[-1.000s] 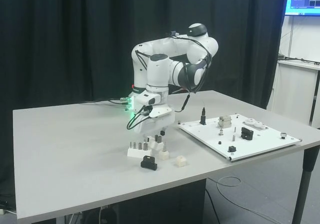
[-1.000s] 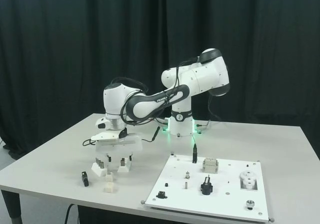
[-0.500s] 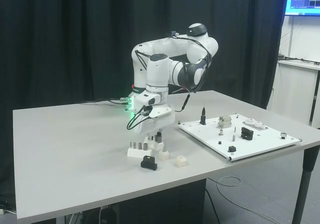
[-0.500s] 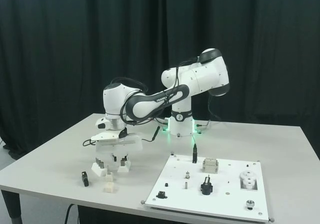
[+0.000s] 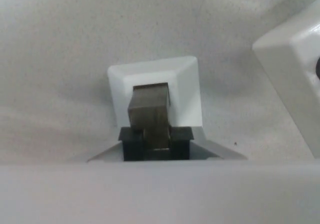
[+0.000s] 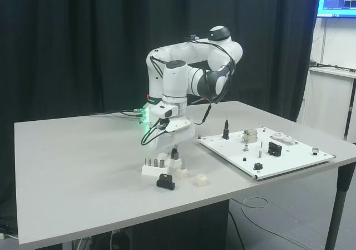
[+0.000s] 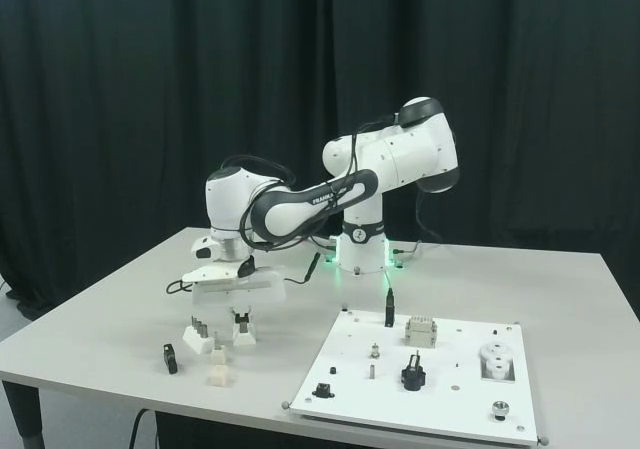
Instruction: Pick square peg 3.
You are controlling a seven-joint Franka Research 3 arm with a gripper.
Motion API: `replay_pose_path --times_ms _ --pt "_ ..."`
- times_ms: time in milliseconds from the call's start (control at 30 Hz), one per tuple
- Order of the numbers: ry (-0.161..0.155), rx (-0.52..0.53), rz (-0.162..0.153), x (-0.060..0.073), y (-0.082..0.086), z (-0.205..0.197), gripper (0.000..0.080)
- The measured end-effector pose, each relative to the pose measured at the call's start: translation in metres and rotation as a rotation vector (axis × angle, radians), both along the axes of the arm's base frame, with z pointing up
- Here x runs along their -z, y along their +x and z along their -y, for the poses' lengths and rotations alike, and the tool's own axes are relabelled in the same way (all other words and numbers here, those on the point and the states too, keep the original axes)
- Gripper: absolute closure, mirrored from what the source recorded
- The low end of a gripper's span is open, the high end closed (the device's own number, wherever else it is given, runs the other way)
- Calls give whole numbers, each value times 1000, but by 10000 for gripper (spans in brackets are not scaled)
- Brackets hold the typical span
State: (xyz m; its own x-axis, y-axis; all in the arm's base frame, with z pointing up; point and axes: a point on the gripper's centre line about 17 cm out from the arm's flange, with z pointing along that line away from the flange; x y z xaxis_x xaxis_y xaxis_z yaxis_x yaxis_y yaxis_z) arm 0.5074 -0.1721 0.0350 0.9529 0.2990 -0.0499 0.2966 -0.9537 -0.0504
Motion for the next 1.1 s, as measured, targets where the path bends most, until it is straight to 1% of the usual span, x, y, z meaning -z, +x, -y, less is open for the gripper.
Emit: replay_pose_path --times_ms 233,433,567,867,1100 --pt "7 3 -1 -2 0 -3 696" --pt "9 12 1 -10 3 -5 696" --pt "3 30 -8 -19 1 -5 696" --pt "-20 52 -37 -46 -2 -6 697" --pt "-35 59 -42 -64 -1 -10 697"
